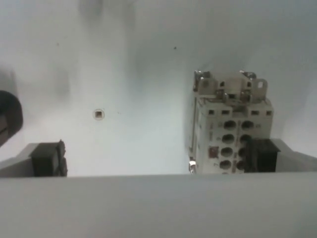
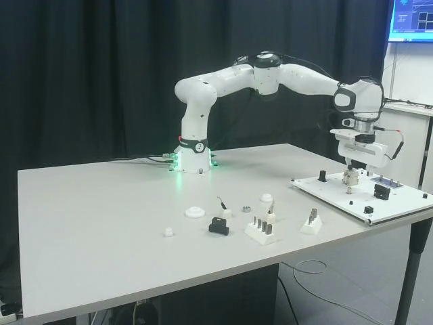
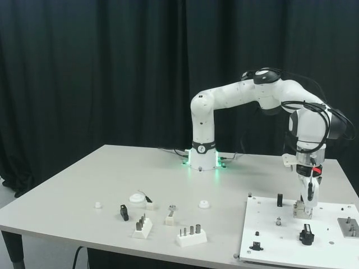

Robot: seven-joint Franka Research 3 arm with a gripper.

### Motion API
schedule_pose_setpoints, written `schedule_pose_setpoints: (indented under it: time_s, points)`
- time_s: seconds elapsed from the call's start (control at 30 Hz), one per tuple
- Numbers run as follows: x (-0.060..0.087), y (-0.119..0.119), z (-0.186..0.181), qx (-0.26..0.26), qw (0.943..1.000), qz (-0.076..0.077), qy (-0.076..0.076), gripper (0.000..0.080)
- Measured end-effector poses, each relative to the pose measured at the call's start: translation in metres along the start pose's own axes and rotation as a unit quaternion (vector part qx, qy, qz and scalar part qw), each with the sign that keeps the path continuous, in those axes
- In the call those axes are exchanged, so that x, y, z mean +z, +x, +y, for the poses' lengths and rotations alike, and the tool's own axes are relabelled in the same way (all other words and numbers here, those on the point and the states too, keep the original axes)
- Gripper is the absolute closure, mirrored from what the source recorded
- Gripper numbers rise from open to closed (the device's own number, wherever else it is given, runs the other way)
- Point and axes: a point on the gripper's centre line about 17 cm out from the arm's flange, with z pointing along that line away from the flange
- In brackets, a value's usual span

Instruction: Pick bolt 4.

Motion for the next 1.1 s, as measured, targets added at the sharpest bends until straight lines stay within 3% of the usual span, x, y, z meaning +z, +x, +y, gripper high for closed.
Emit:
schedule_pose_setpoints:
  time_s: [0.57, 1.1]
  points:
    - [-0.005, -0.003, 0.002, -0.003, 1.0, 0.0, 0.001, 0.0003]
    - [-0.024, 0.008, -0.004, -0.011, 0.9999, 0.008, 0.004, 0.0003]
